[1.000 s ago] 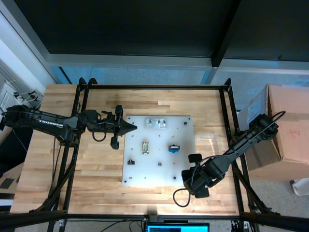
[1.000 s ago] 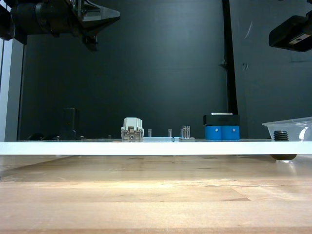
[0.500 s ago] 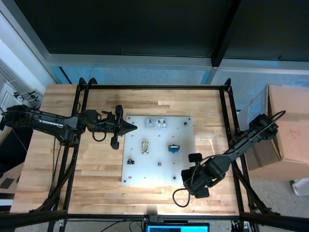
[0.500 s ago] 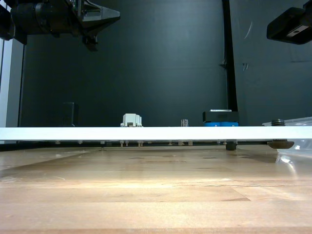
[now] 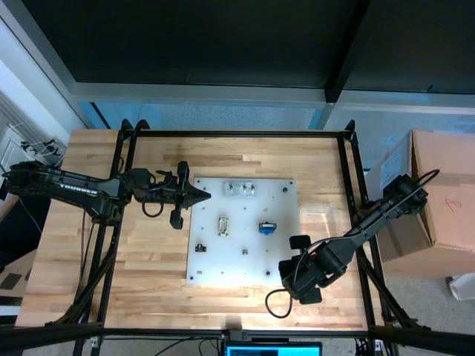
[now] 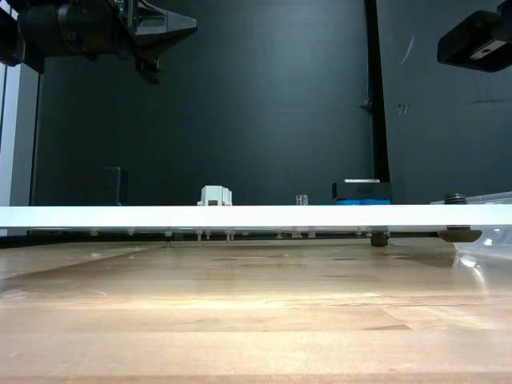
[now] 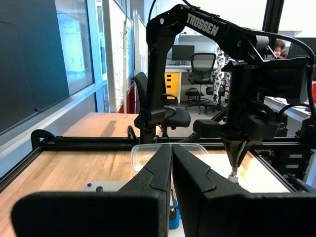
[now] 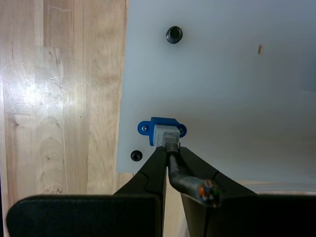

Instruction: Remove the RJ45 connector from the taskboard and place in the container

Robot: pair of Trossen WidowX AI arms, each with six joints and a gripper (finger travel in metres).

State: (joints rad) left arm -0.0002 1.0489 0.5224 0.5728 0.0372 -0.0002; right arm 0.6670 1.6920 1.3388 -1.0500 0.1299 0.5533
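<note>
Right wrist view: the RJ45 connector (image 8: 166, 134) sits in its blue seat (image 8: 147, 126) on the white taskboard (image 8: 222, 74), near the board's edge. It appears fully in, though I cannot confirm how deep it goes. My right gripper (image 8: 170, 165) is clamped on the connector's boot and short cable stub (image 8: 190, 182), directly behind the seat. In the high view this gripper is over the board's near right corner, near the clear container (image 5: 324, 215). My left gripper (image 7: 172, 160) has its fingers pressed together on nothing and hangs above the table (image 5: 148, 259) at the board's left edge.
</note>
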